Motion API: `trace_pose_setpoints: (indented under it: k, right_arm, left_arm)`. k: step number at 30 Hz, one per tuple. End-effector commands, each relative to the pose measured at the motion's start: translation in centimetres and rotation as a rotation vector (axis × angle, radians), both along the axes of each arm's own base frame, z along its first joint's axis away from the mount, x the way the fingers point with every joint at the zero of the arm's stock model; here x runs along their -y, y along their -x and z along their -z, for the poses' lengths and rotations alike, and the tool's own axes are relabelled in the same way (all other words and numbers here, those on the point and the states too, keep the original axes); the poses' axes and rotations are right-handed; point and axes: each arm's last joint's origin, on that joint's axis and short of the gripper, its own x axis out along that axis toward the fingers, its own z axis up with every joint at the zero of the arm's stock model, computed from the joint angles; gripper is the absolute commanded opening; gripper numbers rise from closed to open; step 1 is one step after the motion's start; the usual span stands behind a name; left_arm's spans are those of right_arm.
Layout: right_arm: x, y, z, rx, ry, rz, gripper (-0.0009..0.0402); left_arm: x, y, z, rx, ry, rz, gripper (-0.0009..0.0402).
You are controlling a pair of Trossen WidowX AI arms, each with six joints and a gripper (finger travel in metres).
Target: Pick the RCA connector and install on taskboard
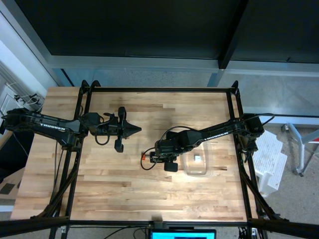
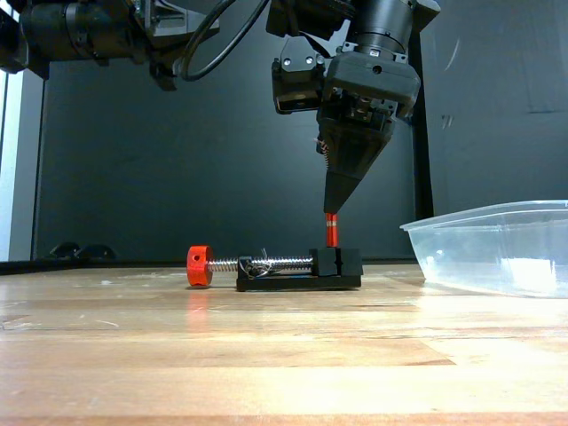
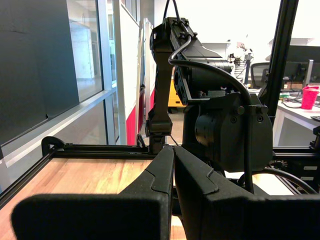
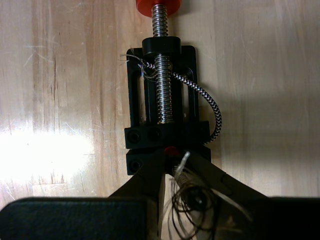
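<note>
The right gripper [image 2: 331, 208] is pointing straight down, its fingertips clamping the RCA connector [image 2: 331, 229], a slim red plug with a pale band, and holding it upright. The plug's lower end appears to be touching the raised end block of the taskboard [image 2: 297, 272], a small black rectangular block with a silvery threaded rod and a red-orange knob [image 2: 200, 265] at the opposite end. Doing this well probably means pressing straight down with the plug vertical, clear of the black-and-white braided wire [image 4: 210, 105], and letting go only once it is seated. A clear plastic tray [image 2: 497, 248] is sitting nearby. The left gripper [image 1: 133, 129] is hanging well apart over the wooden table [image 1: 124, 189], its fingers together and empty.
</note>
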Motion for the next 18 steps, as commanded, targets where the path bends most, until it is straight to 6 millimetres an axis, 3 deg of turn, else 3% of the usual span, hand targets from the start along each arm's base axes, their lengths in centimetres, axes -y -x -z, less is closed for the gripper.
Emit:
trace_pose_setpoints:
  k: [1, 9, 18]
  right_arm:
    - [0.08, 0.05, 0.14, -0.008, 0.01, 0.0, 0.0018]
    - [0.09, 0.05, 0.06, -0.004, 0.01, 0.0, 0.0022]
    - [0.12, 0.19, -0.49, 0.007, 0.01, -0.002, 0.008]
  left_arm:
    - [-0.01, -0.01, 0.01, 0.0, 0.0, 0.0, 0.0]
    - [-0.01, 0.0, 0.0, 0.0, 0.0, 0.0, 0.0]
    - [0.0, 0.0, 0.0, 0.0, 0.0, 0.0, 0.0]
